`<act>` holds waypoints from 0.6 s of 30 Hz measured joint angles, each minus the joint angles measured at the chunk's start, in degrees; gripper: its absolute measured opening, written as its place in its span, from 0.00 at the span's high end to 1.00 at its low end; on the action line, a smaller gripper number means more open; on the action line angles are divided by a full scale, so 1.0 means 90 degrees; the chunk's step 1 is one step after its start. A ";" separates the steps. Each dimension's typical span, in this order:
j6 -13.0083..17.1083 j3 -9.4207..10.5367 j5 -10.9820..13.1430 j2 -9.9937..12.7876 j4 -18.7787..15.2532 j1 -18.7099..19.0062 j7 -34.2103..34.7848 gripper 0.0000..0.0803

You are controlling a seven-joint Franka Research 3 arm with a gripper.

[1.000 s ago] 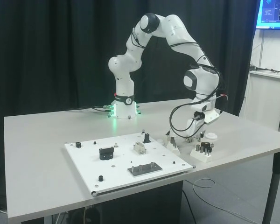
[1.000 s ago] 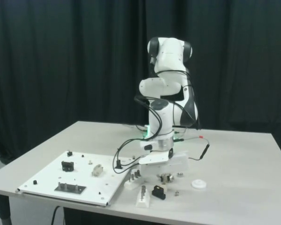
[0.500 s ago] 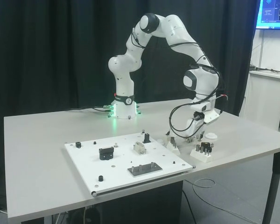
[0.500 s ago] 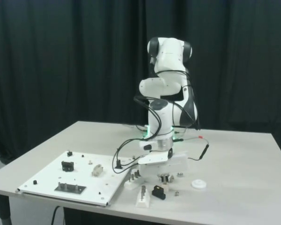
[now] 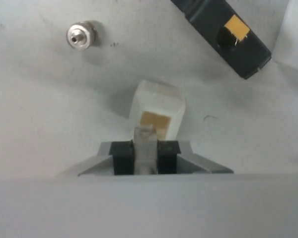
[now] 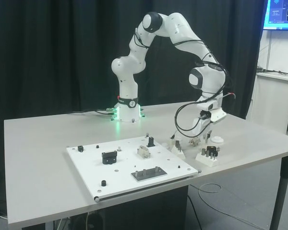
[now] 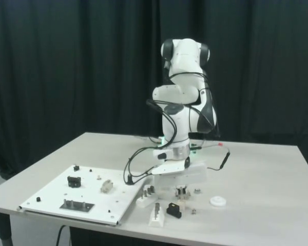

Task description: Pick Ethernet.

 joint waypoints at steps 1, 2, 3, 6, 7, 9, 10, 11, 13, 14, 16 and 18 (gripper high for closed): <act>-0.0023 -0.0002 -0.0001 -0.0022 0.0000 0.0000 0.0016 0.88; -0.0050 -0.0005 -0.0003 -0.0044 0.0000 0.0000 0.0028 0.88; -0.0073 -0.0008 -0.0005 -0.0064 0.0000 0.0000 0.0034 0.88; -0.0124 -0.0015 -0.0012 -0.0123 -0.0001 0.0000 0.0067 0.88; -0.0142 -0.0018 -0.0016 -0.0140 -0.0001 0.0000 0.0084 0.88; -0.0188 -0.0023 -0.0030 -0.0171 -0.0002 0.0000 0.0110 0.88; -0.0207 -0.0025 -0.0036 -0.0186 -0.0002 0.0000 0.0121 0.88; -0.0220 -0.0027 -0.0041 -0.0198 -0.0002 0.0000 0.0131 0.88; -0.0235 -0.0031 -0.0047 -0.0218 -0.0002 0.0000 0.0150 0.88; -0.0239 -0.0033 -0.0048 -0.0225 -0.0002 0.0000 0.0158 0.88; -0.0248 -0.0036 -0.0051 -0.0238 -0.0002 0.0000 0.0173 0.88; -0.0259 -0.0040 -0.0054 -0.0249 -0.0002 0.0000 0.0179 0.88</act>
